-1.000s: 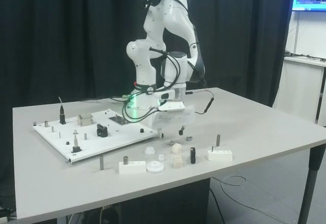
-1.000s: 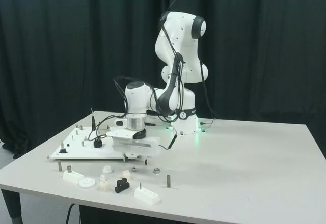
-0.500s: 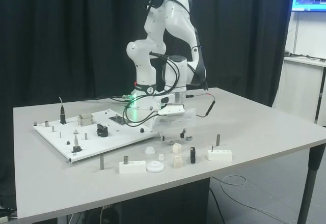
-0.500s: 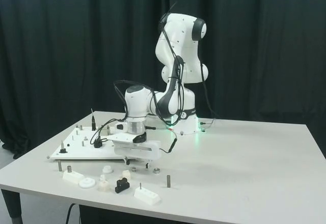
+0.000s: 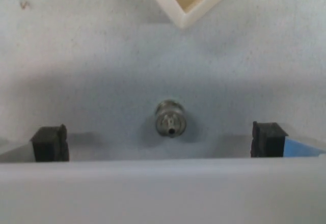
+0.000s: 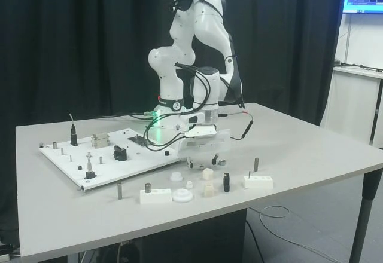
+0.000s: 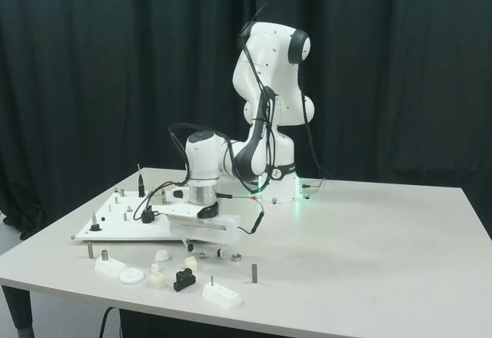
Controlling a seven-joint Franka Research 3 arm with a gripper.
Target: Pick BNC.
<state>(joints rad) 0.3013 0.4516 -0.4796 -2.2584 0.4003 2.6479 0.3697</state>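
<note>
Gripper (image 5: 159, 142) is spread wide, both black pads visible in the wrist view, one finger (image 5: 50, 143) on each side of the BNC (image 5: 170, 118), nothing pinched. The BNC connector stands upright on the bare grey table (image 5: 76, 56), roughly centred between the pads but apart from both. In the room views the gripper (image 6: 203, 157) hangs low over the table just off the near edge of the white board (image 6: 108, 155), above the loose parts in front: white blocks (image 6: 155, 196), a black clip (image 6: 226, 182), a small upright pin (image 6: 256, 164). The BNC itself is too small to pick out for sure in the room views; likely the small grey piece under the hand (image 7: 203, 256). A corner of a white tray-like part (image 5: 191, 0) lies near the BNC in the wrist view, not touching it.

Step in hand: pre-grasp, aligned over the target, grasp not yet made. The pads look to be above the table, though how far above the connector body I cannot tell. Next move calls for a short straight descent keeping the BNC centred, then squeezing the fingers on its barrel. Risk: the small round body could tip or roll if one pad touches first.
</note>
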